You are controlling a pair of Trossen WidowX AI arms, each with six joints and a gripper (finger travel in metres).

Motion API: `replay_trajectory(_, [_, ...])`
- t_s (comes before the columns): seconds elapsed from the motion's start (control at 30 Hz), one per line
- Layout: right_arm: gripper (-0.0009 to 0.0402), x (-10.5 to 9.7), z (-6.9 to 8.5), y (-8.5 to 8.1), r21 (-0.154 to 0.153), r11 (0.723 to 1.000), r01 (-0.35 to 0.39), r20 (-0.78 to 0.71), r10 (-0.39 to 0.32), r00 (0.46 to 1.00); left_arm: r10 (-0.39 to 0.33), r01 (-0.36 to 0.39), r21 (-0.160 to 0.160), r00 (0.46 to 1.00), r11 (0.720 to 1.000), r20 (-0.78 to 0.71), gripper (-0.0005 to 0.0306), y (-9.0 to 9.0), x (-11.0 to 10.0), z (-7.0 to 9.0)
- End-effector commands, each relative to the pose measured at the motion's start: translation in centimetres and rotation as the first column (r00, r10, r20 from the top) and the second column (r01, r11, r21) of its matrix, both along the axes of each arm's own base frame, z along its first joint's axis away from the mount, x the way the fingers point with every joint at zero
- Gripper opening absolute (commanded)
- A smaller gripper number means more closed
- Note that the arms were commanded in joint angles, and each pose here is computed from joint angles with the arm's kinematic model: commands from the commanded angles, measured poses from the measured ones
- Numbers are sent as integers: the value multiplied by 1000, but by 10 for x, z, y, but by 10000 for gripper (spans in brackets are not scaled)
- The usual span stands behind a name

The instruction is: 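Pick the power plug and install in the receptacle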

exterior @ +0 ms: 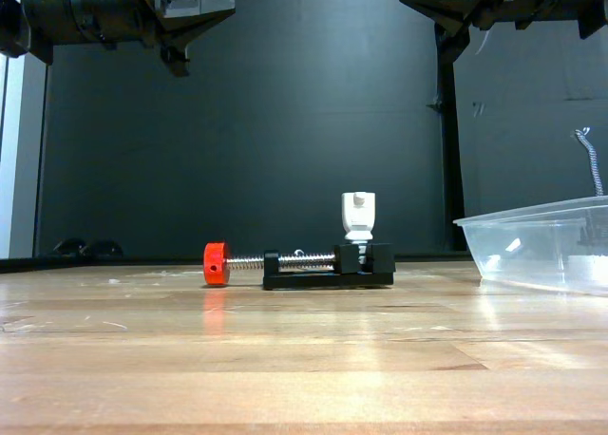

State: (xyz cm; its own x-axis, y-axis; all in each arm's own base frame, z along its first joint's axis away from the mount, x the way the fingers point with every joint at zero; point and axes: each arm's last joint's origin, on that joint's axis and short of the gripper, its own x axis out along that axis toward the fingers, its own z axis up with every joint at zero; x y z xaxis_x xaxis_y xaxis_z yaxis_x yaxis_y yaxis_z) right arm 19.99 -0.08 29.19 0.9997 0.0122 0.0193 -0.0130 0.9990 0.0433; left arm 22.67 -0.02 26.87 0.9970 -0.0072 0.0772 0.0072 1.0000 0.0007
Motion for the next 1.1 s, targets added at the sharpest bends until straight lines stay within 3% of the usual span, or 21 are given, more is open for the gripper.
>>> replay_trajectory(0.03, [0,0,0,0,1,1000,-2,1,2,1000,0,0,0,1000,1000,0,0,0,0,0])
replay_trajectory(0.33, [0,-1,1,1,4,1000,-14,-3,14,1000,0,0,0,1000,1000,0,0,0,0,0])
replay_trajectory(0.6, [0,-20,17,1,4,1000,-16,-181,16,983,0,0,0,1000,1000,-1,0,0,0,0])
replay_trajectory(0.87, [0,-45,16,3,34,999,-14,-441,28,897,0,0,0,1000,1000,-1,0,0,0,0])
replay_trajectory(1.1, [0,-56,12,11,74,996,-51,-584,85,808,0,0,0,1000,1000,-1,0,0,0,0])
